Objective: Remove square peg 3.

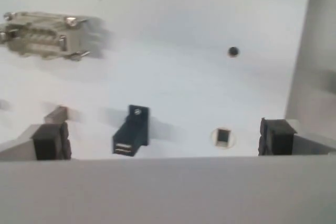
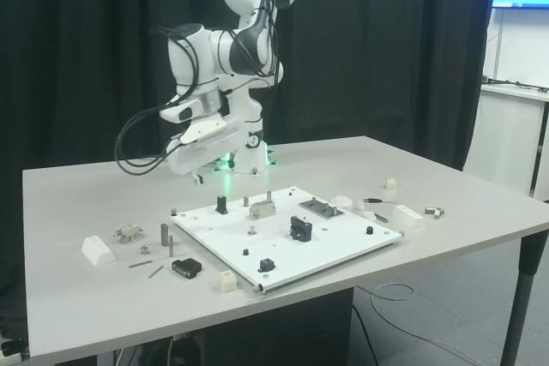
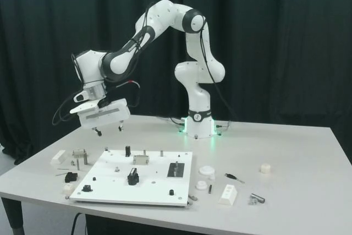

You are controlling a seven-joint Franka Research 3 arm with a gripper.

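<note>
My gripper (image 1: 163, 141) is open with nothing between its black fingertips (image 1: 51, 141). It hangs well above the far left corner of the white board (image 2: 334, 250), as both room views show: gripper (image 2: 214, 171), gripper (image 3: 109, 130). A small dark square peg (image 1: 223, 136) sits in a pale round seat in the board, below the gripper and nearer one fingertip. It looks like the small peg (image 2: 174, 210) at the board's corner, peg (image 3: 105, 148). A black upright connector (image 1: 131, 129) stands on the board between the fingertips, connector (image 2: 221, 204).
On the board are a grey metal connector (image 1: 44, 34), a black knob (image 1: 233, 51), a black clamp (image 2: 300, 229) and a dark plate (image 2: 319, 207). Off the board lie a white block (image 2: 98, 249), metal pins (image 2: 165, 235), a black part (image 2: 186, 267) and white parts (image 3: 227, 193).
</note>
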